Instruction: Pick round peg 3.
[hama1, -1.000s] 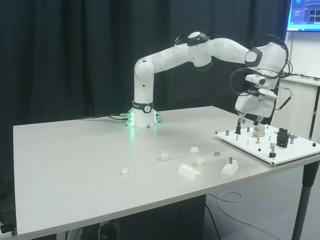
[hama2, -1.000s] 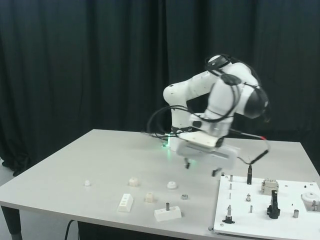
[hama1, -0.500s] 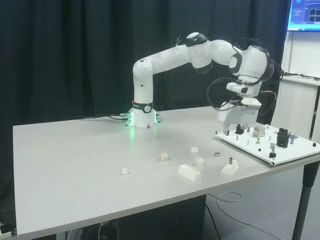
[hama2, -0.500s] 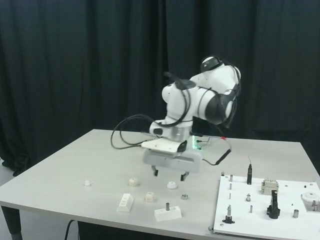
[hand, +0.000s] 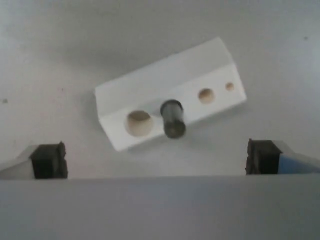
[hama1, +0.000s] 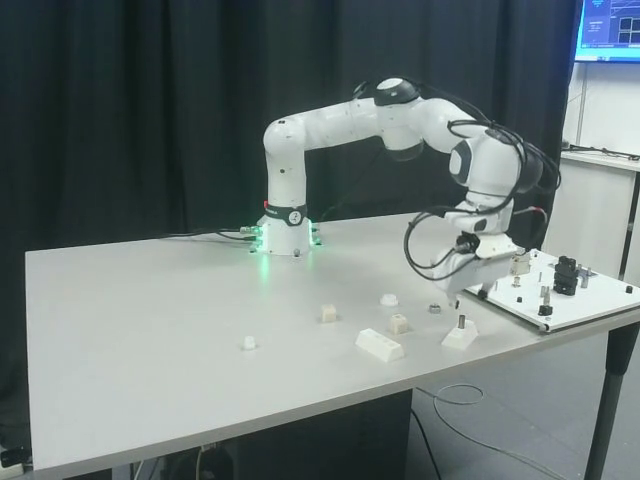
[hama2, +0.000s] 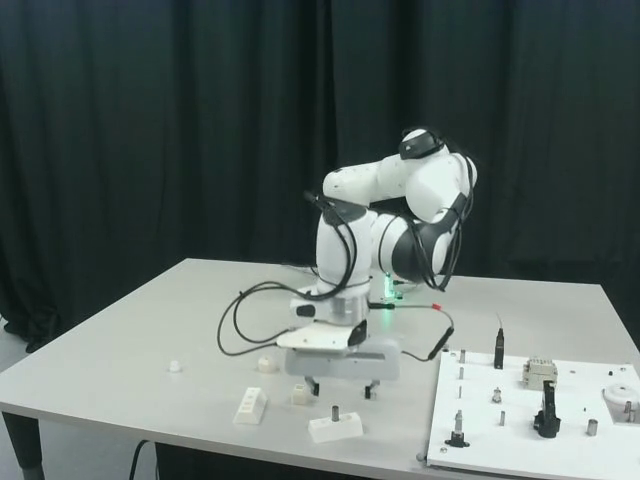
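Approach over round peg 3 (hand: 173, 119)
My gripper (hand: 155, 159) hangs spread wide, empty, above the white holder block (hand: 170, 100); I should centre the peg between my fingers, then descend straight.

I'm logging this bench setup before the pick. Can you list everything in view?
Round peg: one, grey, upright in the peg block.
Peg block: one, white, near the table's front edge, below the gripper; its other three holes are empty.
Small white parts: five, loose on the table, among them a wedge-shaped block and a small round piece.
Nut: one, grey, beside the board.
Assembly board: one, white, at the table's end, carrying small pegs and black fixtures.
Table: one, grey.
Curtain: black, behind.
Monitor: one, partly in view.
Robot arm: one, white.
Gripper: one, open, above the peg.
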